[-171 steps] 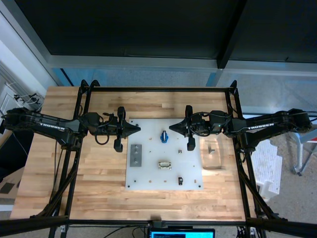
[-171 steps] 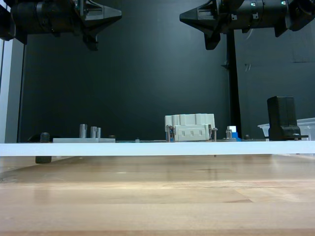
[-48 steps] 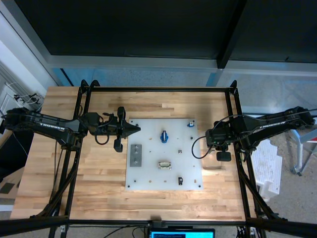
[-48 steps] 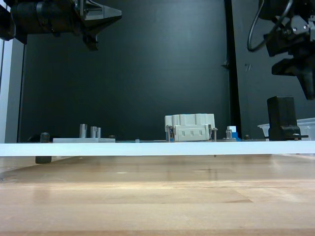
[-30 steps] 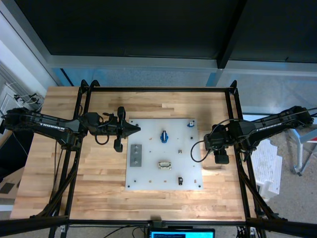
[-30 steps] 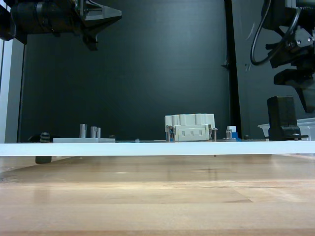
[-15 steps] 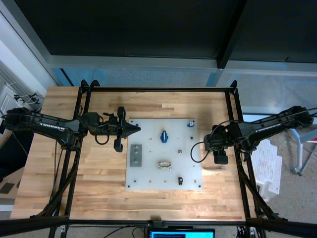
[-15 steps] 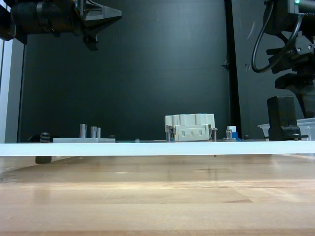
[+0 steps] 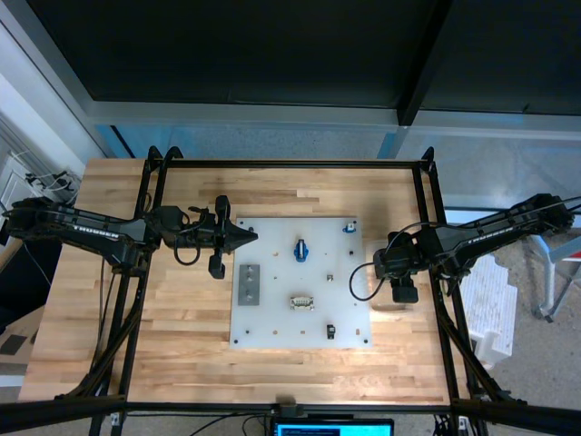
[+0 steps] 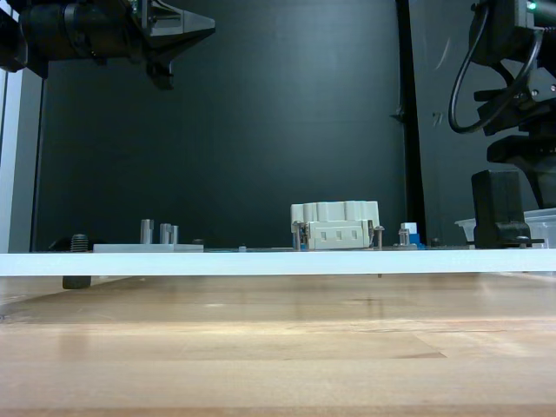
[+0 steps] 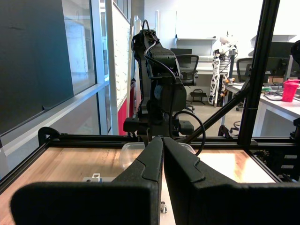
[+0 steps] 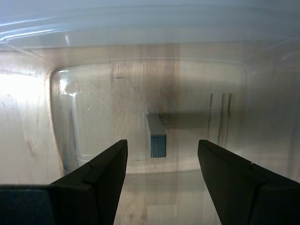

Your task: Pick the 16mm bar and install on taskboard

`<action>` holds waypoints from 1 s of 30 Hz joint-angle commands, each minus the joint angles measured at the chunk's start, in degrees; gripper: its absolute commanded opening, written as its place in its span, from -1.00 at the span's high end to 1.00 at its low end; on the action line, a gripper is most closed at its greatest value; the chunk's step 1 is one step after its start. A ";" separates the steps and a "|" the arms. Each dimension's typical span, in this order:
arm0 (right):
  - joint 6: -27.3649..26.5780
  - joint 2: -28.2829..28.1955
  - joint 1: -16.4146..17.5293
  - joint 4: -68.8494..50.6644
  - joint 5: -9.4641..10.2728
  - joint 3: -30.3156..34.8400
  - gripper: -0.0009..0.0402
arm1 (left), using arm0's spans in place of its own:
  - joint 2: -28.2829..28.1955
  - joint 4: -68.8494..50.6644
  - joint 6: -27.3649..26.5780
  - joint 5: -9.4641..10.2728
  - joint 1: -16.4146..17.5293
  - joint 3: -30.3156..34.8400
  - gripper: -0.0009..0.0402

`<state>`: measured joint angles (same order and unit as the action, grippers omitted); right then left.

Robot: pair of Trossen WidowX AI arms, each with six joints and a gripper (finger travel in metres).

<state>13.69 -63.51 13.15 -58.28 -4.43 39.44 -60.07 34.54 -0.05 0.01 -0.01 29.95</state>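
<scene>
The 16mm bar point(image 12: 157, 135) is a short grey peg lying on the floor of a clear plastic tray point(image 12: 140, 70). My right gripper point(image 12: 161, 146) hangs open just above it, one finger on each side, touching nothing. In the high view the right gripper point(image 9: 400, 289) covers the bar, just off the right edge of the white taskboard point(image 9: 272, 322). My left gripper point(image 9: 247, 235) is shut and empty, held high over the board's back left corner. The left wrist view shows its fingers point(image 11: 154, 159) pressed together.
The taskboard carries a blue knob point(image 9: 300, 248), a grey block point(image 9: 248, 283), a metal connector point(image 9: 301, 302) and a small black block point(image 9: 331, 331). In the low view the black block point(image 10: 499, 208) stands in front of the right gripper point(image 10: 532, 174). Black frame rails point(image 9: 290, 164) ring the wooden table.
The right arm has swung from over the board out to the tray and sunk lower toward it over the last second. The left arm has not moved.
</scene>
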 commanded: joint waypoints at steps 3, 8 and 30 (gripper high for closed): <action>0.59 -0.04 0.31 0.11 -0.02 -0.35 -0.06 | -0.02 0.00 0.00 0.00 0.00 0.00 0.96; 1.55 -0.04 0.68 0.83 0.00 -1.11 -0.06 | -0.02 0.00 0.00 0.00 0.02 0.00 0.96; 4.02 -2.51 1.51 6.36 -0.02 -4.83 -0.06 | -0.02 -0.02 0.00 0.00 0.00 0.00 0.96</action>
<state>17.69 -65.95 14.68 -51.88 -4.40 34.57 -60.10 34.52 -0.08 0.01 -0.01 29.95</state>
